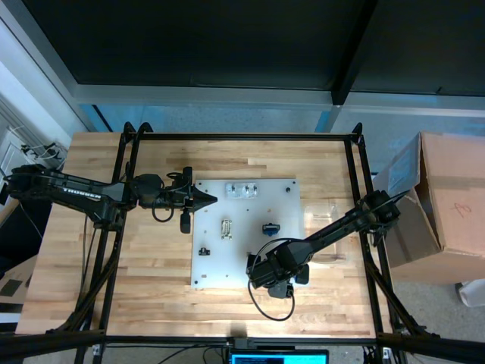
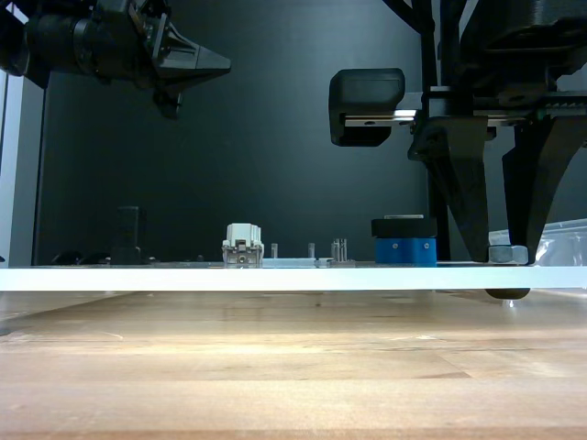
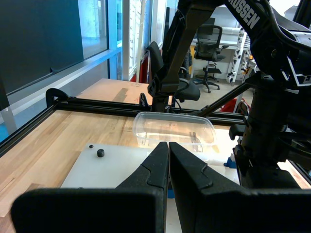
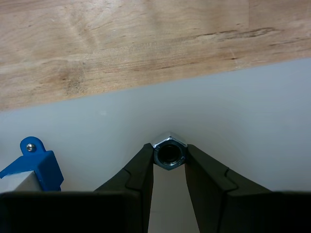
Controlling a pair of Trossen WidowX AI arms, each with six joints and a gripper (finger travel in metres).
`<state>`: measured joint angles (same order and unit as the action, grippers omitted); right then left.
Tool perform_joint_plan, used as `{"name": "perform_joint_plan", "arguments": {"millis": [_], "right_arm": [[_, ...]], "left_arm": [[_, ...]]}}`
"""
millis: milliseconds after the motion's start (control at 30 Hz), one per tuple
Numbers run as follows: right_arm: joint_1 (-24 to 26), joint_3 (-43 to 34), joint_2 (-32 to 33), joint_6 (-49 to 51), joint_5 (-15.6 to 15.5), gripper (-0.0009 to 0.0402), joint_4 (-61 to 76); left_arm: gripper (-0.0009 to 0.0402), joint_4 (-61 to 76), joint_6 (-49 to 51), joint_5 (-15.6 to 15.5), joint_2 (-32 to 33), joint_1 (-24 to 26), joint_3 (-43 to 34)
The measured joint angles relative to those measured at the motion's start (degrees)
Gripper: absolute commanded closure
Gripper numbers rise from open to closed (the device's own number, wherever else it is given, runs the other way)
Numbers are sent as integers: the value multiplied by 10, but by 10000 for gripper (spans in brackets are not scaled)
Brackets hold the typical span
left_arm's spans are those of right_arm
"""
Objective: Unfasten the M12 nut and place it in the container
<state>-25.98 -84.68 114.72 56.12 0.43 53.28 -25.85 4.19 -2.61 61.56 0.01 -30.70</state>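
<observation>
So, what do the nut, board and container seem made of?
The nut, clamped in the right pincer at the board: shiny silver, probably steel. Board: matte white, likely plastic. The container: see-through, clear plastic. The left pincer hovers shut over its left edge.

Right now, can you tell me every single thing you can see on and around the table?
table: one, light wood, under everything.
white board: one, white, middle of the table.
silver nut: one, silver, low at the board's near right edge, pinched by the right gripper; whether it is on its stud I cannot tell.
clear container: one, see-through, beside the board's right edge.
blue block: one, blue with black top, on the board.
connector: one, whitish-grey, mid-board.
cardboard box: one, brown, past the table's right side.
left gripper: one, black, shut, raised near the board's far left corner.
right gripper: one, black, shut on the nut.
</observation>
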Motion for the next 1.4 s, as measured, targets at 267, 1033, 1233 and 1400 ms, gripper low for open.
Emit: {"name": "perform_joint_plan", "arguments": {"millis": [267,1033,1233,1400], "right_arm": [[0,0,0,0,0,297,0],[-2,2,-49,-217,0,237,33],[8,-2,-75,-607,-13,296,34],[20,-2,-83,-786,-99,383,33]], "left_arm": [[393,0,0,0,0,0,0],[393,0,0,0,0,0,0],[393,0,0,0,0,0,0],[393,0,0,0,0,0,0]]}}
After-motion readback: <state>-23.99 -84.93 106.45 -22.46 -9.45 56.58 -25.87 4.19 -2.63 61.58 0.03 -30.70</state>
